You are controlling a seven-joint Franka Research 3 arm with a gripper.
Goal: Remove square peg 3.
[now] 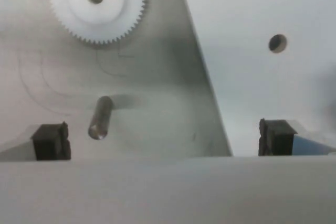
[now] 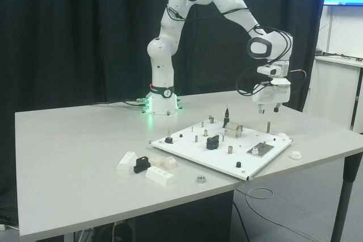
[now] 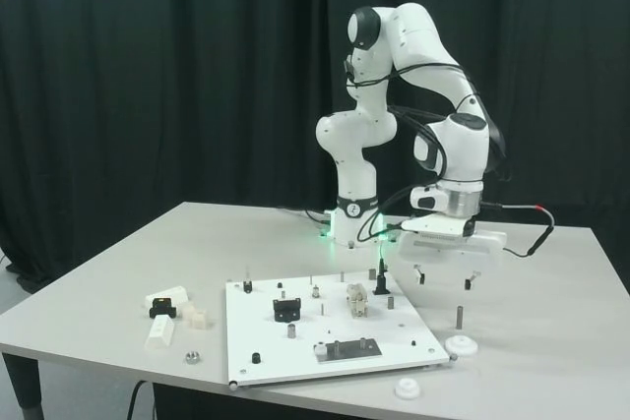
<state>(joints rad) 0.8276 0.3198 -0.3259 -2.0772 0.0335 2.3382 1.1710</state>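
The white arm (image 2: 215,4) reached from its base at the back of the grey table (image 2: 74,140) toward the right of the first room view, its tool (image 2: 269,109) hanging in the air with its fingers (image 3: 421,276) set wide apart and nothing between them. The tool hovered over the far right corner of the white board (image 2: 187,150), which lay flat on the table in the lower middle of that frame. Just beneath the tool, a thin upright peg (image 2: 267,124) stood at the board's edge; in the wrist view it showed as a grey pin (image 1: 100,117) near the left black fingertip (image 1: 51,141). A white gear (image 1: 97,4) lay beside it. Loose white blocks (image 2: 144,165) sat on the table left of the board.
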